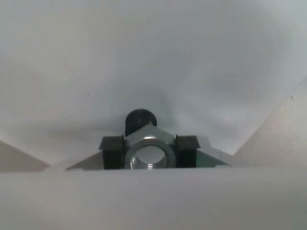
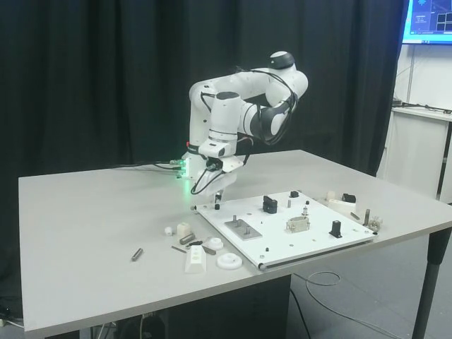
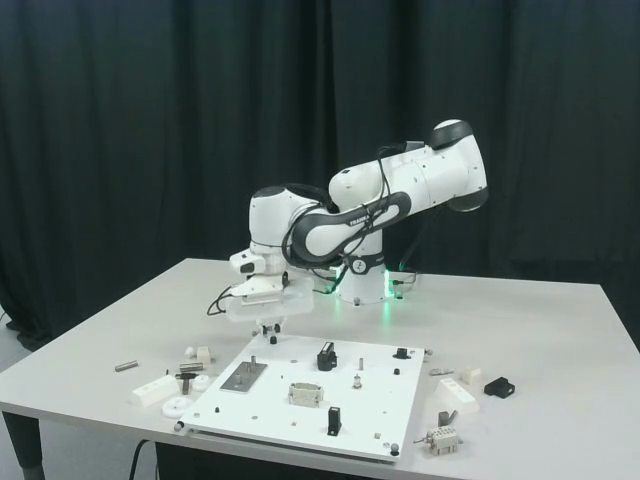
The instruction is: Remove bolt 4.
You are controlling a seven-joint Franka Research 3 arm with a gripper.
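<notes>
So the bolt (image 1: 140, 120), a small black round-headed thing, shows up in the wrist view just past a grey metal hex socket tool (image 1: 149, 154) that sits clamped between the two black finger pads (image 1: 113, 151) of the hand (image 1: 149, 152), so the hand is closed narrow on that tool rather than on the bolt itself. In the room views the hand (image 2: 217, 200) hangs just above the far left corner of the flat white assembly board (image 3: 395, 395), and there's a little dark stud standing there (image 2: 216, 207), which I'd guess is bolt 4, though no labels are readable. Further out on the board there's a grey metal plate with two pins (image 2: 242, 229), a black block (image 2: 269, 205) and a few connector-ish parts, and loose white plastic pieces (image 2: 193, 258) lie on the grey tabletop (image 2: 85, 212) to the near left. What could go wrong: if the socket comes down off-centre or tilted, it'll ride on the bolt head instead of seating and slip when turned. Also the tool could twist in the pads if the bolt is tight.
</notes>
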